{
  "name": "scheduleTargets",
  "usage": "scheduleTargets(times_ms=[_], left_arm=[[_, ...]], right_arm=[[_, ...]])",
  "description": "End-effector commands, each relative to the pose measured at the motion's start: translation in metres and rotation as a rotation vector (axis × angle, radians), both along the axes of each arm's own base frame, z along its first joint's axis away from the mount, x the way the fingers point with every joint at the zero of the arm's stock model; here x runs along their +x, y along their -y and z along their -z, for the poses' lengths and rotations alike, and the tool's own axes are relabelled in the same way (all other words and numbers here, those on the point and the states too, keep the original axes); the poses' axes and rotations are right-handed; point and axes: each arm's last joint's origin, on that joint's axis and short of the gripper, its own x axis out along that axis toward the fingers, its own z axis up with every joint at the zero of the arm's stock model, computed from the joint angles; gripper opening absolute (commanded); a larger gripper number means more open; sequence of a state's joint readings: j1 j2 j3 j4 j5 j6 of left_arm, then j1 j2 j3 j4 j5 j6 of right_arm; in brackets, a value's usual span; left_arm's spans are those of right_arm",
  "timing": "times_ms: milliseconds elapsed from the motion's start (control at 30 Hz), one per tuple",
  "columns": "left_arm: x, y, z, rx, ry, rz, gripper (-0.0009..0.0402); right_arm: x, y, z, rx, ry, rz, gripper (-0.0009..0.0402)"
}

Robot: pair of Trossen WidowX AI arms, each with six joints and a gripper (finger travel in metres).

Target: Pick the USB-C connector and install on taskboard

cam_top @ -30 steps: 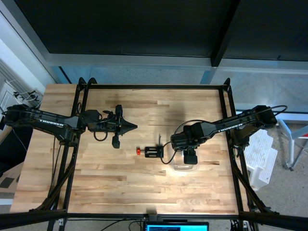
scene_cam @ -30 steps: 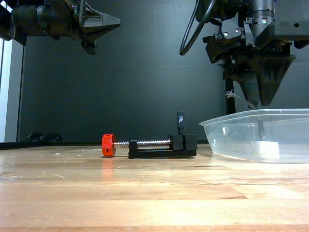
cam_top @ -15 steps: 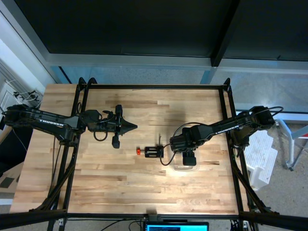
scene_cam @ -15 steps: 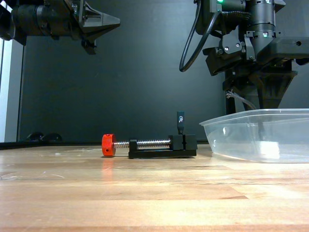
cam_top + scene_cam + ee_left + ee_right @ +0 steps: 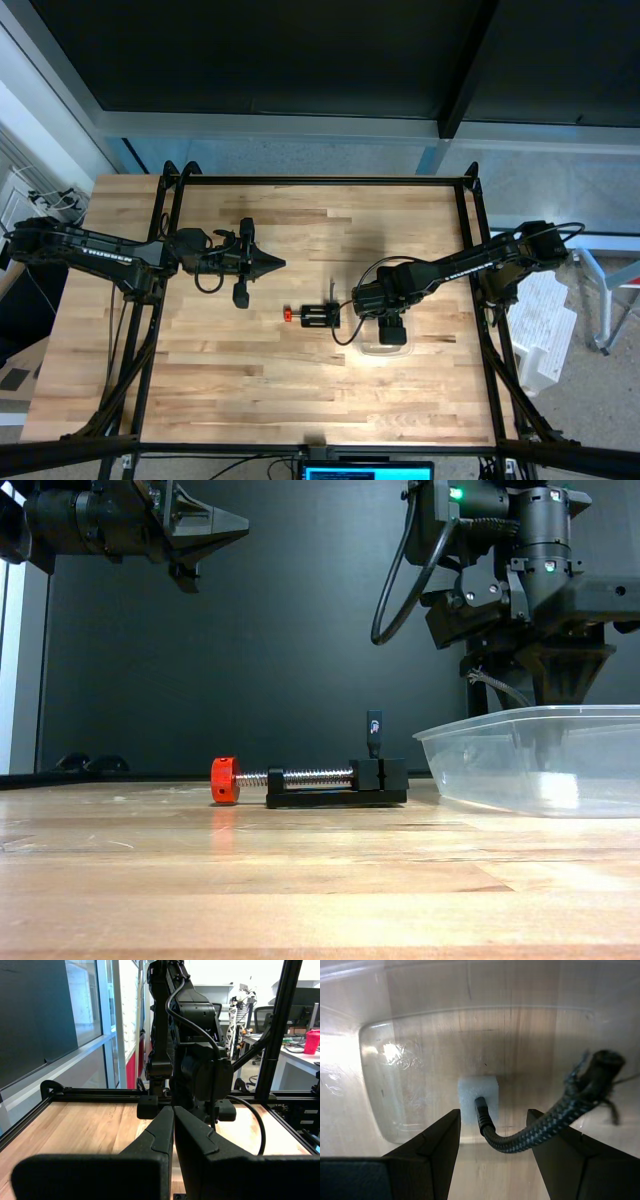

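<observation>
Low view, right side: the right gripper [image 5: 543, 758] is now lowered deeper into the clear tray [image 5: 470, 765], fingers apart with the USB-C connector [image 5: 481, 1114] between them, so a grasp is judged imminent. Upper left, the left gripper [image 5: 238, 522] is held with fingers together.

Right gripper [image 5: 492, 1114] lower: dropped from above tray [image 5: 470, 765] rim into tray, spread fingers [image 5: 436, 1146] now flanking connector [image 5: 482, 1116].

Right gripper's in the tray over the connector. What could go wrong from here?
1. The open right gripper straddles the USB-C connector, which appears seated in a white foam block; closing and lifting may drag the block along.
2. The braided cable lies beside one finger and could get pinched or catch the tray wall.
The left gripper hangs shut over the table's left side.
</observation>
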State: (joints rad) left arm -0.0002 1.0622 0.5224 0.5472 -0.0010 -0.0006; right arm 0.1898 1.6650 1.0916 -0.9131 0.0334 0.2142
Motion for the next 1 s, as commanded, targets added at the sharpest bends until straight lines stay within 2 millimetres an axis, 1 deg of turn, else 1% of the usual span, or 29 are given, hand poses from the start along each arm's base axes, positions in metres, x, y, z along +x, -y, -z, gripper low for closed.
scheduleTargets(times_ms=[33, 333, 667, 1000], left_arm=[[0.0000, -0.0001, -0.0002, 0.000, 0.001, 0.000, 0.0000], [0.0000, -0.0001, -0.0002, 0.000, 0.001, 0.000, 0.0000], [0.0000, 0.0000, -0.0002, 0.000, 0.001, 0.000, 0.0000], [0.0000, 0.0000, -0.0002, 0.000, 0.001, 0.000, 0.0000]], right_arm=[[-0.0007, 0.0001, 0.0022, 0.001, 0.001, 0.001, 0.0166], [-0.0013, 0.0003, 0.0036, 0.001, 0.002, -0.004, 0.0128], [-0.0005, 0.0002, 0.0035, 0.002, 0.010, -0.013, 0.0095], [-0.0012, 0.0002, 0.0031, 0.005, 0.006, -0.013, 0.0048]])
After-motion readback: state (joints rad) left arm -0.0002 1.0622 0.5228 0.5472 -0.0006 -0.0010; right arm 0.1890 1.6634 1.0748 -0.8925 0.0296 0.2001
